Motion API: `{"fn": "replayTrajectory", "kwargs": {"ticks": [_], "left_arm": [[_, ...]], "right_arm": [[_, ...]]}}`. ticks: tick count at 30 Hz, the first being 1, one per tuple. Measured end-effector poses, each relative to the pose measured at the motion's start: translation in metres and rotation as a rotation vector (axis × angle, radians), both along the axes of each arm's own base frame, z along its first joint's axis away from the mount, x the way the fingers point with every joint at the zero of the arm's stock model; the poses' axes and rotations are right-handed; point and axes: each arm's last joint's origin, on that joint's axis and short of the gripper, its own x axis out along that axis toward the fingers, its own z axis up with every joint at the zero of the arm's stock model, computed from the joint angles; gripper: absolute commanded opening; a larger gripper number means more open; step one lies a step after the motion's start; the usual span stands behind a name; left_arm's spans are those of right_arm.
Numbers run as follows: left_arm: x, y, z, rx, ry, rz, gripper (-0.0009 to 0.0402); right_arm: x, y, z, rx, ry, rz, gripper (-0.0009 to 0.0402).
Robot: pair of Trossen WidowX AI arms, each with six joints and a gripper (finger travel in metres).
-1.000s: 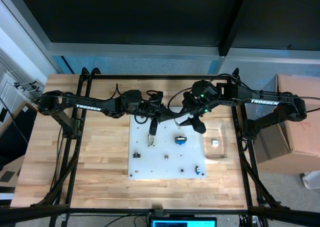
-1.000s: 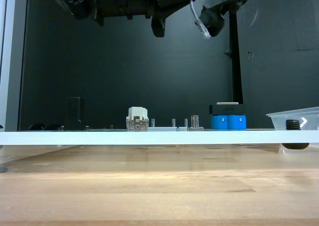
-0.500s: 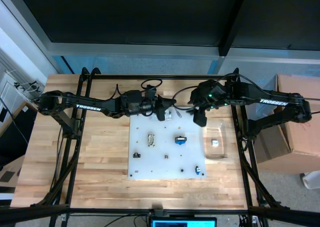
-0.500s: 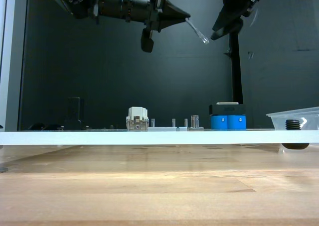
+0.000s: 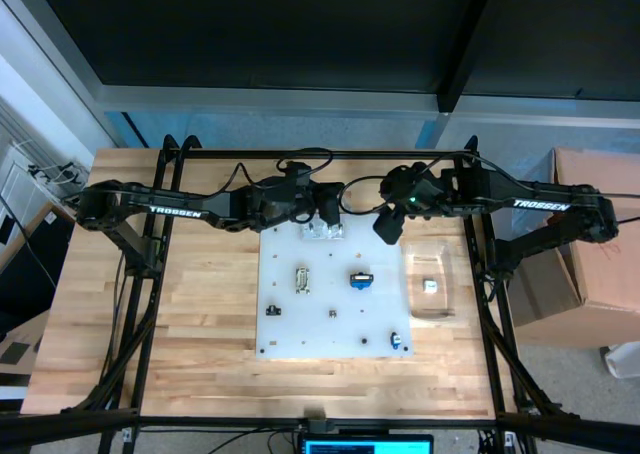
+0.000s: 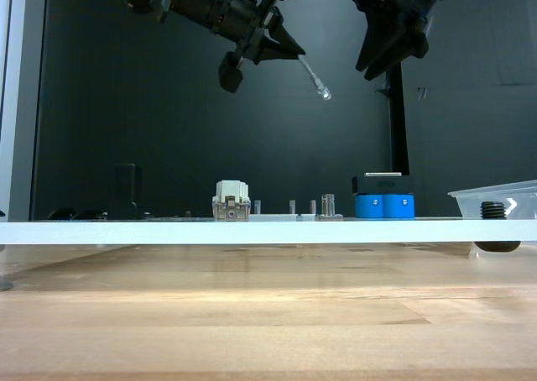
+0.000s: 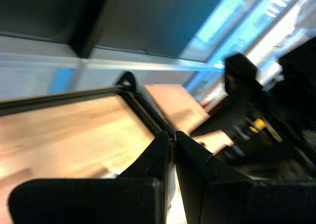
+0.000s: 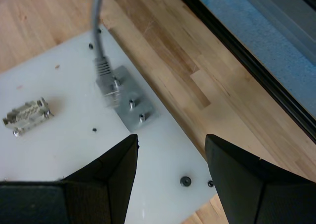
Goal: Pick the RJ45 connector and install on the taskboard
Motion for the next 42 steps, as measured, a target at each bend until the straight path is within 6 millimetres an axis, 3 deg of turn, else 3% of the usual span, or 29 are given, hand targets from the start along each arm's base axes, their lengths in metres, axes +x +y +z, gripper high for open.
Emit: {"fn": "replayTrajectory", "kwargs": {"ticks": [7, 13, 16, 33, 37, 42], "left_arm": [[-0.001, 0.000, 0.012, -0.025, 0.022, 0.163, -0.0001], [0.000, -0.001, 0.018, -0.027, 0.005, 0.175, 0.0000], [0.002, -0.001, 0.020, -0.036, -0.003, 0.139, 0.0000], [0.005, -0.017, 0.027, -0.069, -0.043, 0.037, 0.0000], [0.006, -0.020, 0.028, -0.071, -0.059, 0.026, 0.0000], [0.006, -0.022, 0.029, -0.071, -0.069, 0.021, 0.0000]], "right_arm": [[0.020, 0.000, 0.011, -0.042, -0.057, -0.073, 0.0188], [0.040, -0.001, 0.010, -0.056, -0.104, -0.102, 0.0191], [0.049, 0.004, 0.006, -0.087, -0.110, -0.034, 0.0189], [0.050, 0.010, 0.001, -0.078, -0.118, 0.119, 0.0185], [0.050, 0.010, 0.000, -0.078, -0.113, 0.121, 0.0158], [0.049, 0.010, 0.000, -0.078, -0.111, 0.120, 0.0094]]}}
